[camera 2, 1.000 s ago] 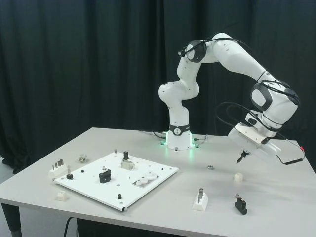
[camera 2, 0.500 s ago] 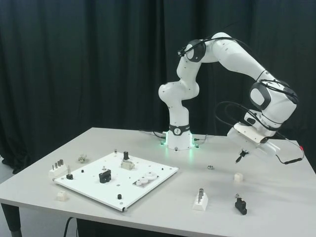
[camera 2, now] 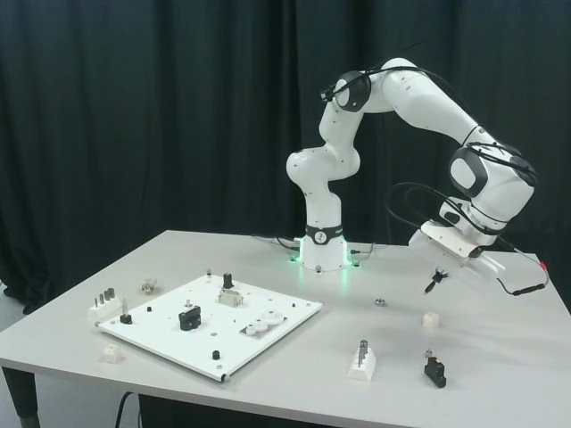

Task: Insert USB.

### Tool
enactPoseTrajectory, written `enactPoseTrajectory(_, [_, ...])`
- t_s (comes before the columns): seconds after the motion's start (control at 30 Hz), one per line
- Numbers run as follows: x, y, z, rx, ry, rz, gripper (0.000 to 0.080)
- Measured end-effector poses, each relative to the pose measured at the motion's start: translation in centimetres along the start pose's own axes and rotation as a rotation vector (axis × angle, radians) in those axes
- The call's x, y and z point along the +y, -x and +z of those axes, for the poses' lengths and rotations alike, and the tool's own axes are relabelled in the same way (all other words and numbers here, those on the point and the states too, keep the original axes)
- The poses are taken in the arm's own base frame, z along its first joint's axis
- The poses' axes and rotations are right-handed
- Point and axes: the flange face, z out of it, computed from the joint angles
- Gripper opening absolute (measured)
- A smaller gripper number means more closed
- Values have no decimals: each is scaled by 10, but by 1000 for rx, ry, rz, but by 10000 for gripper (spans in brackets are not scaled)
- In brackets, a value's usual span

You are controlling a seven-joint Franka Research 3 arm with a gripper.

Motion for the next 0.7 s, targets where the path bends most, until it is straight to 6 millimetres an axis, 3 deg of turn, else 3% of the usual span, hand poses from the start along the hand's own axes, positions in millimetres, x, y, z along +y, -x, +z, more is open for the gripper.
enactPoseTrajectory(0.37, [-1, -5, 0, 0, -1, 3, 9])
enactPoseTrajectory(0.7, [2, -33, 0, 50, 23, -23, 9])
